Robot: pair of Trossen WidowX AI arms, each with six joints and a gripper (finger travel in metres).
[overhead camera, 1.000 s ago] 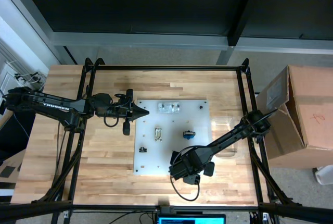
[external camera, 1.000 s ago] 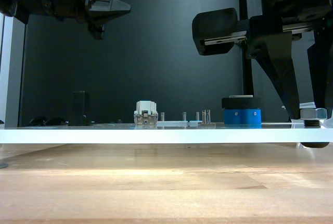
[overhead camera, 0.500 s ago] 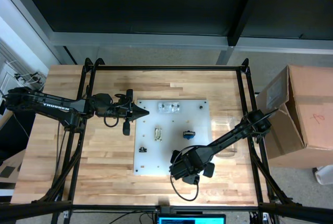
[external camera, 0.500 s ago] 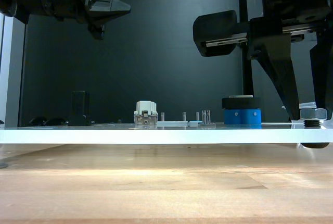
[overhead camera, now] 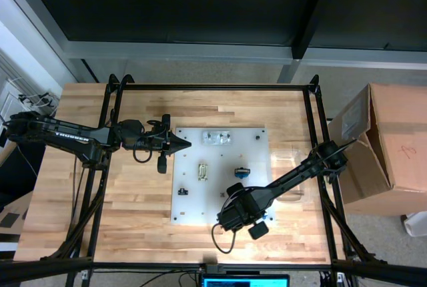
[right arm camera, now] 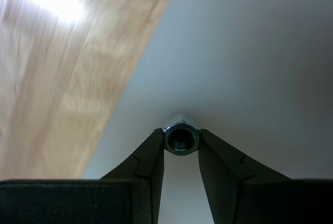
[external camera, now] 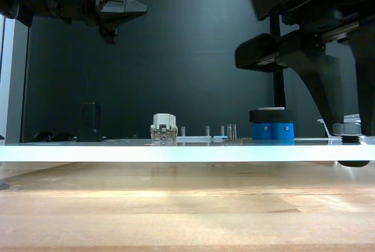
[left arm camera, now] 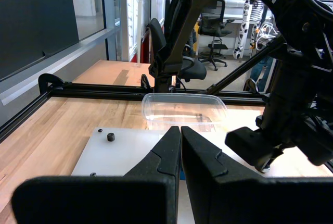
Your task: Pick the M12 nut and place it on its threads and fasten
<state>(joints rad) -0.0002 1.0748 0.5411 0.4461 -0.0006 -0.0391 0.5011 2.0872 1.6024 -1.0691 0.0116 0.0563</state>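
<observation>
At left, the left tool (overhead camera: 181,143) hangs clenched, fingers pressed together, high above the white board's (overhead camera: 190,203) far left edge on the wooden counter (overhead camera: 133,227); at the board's near right edge, the right tool (right arm camera: 181,136) points down, grasping the silver nut (external camera: 345,128), which sits atop its black stud (external camera: 351,139), ribs showing beneath.

The nut (external camera: 345,128) is held by the right gripper (right arm camera: 181,134) atop the stud (external camera: 351,139), near right on the board (overhead camera: 193,210); the left gripper (overhead camera: 189,144) is poised above its far left edge.
</observation>
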